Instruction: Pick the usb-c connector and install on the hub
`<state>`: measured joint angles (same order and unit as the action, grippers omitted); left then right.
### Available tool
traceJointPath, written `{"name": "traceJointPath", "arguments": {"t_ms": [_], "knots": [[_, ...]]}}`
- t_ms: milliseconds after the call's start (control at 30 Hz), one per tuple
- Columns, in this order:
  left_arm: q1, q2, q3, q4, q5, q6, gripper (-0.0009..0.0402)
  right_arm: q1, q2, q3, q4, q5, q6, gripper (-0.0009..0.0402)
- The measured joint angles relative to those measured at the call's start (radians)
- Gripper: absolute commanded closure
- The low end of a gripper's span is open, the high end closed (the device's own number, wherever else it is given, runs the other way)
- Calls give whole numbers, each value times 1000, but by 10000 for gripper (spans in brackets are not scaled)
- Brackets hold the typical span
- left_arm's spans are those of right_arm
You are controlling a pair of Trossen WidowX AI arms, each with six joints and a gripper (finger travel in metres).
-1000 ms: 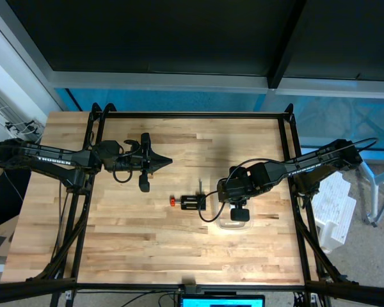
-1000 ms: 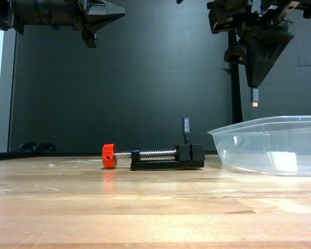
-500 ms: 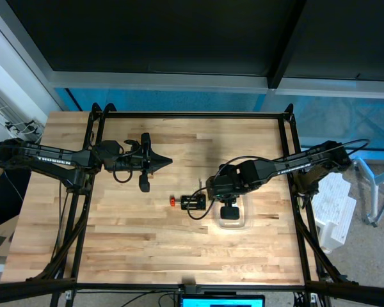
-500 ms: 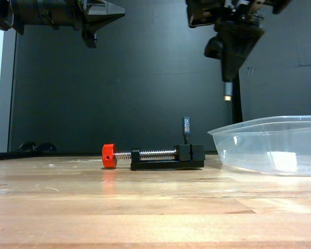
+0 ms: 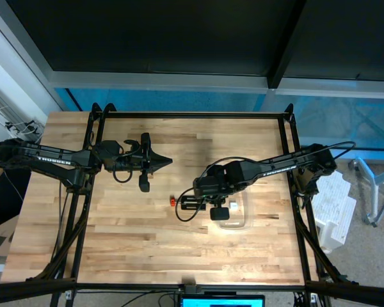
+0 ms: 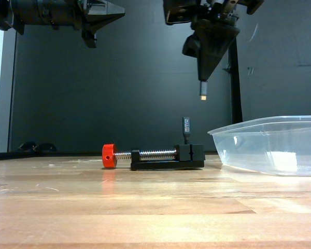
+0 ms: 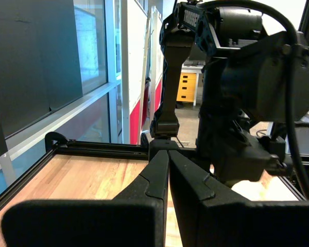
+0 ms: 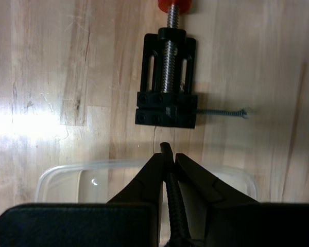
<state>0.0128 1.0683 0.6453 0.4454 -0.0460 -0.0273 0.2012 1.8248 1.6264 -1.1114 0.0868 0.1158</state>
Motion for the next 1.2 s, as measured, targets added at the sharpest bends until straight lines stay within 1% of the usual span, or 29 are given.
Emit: {"name": "traceJointPath", "arguments": {"t_ms": [133,367,567,1200], "knots": [[0,0,0,0,0,0,393,-2,46,59,-28,0,-32,393],[0,0,0,0,0,0,393,-13,103,124,-44,0,-78,393],[0,0,0,0,0,0,393,-21,116,132,-48,0,-100,393],[0,0,0,1,0,0,393,-30,148,129,-26,0,-103,393]]}}
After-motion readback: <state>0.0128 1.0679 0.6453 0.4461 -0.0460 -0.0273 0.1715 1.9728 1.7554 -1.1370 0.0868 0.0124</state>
